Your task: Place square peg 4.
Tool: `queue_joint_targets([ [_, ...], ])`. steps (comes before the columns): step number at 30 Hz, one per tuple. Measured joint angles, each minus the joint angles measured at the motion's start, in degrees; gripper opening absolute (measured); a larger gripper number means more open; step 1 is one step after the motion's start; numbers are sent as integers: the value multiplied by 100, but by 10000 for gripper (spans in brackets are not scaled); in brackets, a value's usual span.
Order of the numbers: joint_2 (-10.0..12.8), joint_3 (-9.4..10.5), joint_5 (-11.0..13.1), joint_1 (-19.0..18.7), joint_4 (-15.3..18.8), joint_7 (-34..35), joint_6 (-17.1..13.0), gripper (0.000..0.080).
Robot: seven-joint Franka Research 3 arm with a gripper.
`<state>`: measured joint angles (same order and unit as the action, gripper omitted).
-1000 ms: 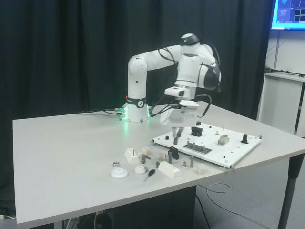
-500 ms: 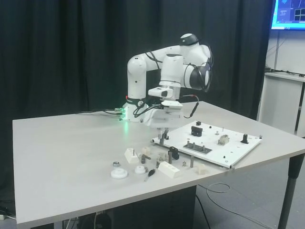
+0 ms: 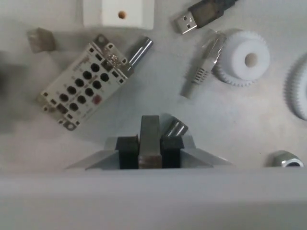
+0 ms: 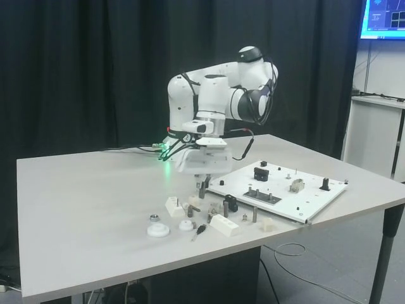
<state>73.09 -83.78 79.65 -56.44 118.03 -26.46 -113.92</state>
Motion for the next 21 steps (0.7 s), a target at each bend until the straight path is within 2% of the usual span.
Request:
queue_joint_targets([
  [10,94,98,78,341,-266,-1,327,97],
  [21,142,305,75,667,-592,-1,349,97],
])
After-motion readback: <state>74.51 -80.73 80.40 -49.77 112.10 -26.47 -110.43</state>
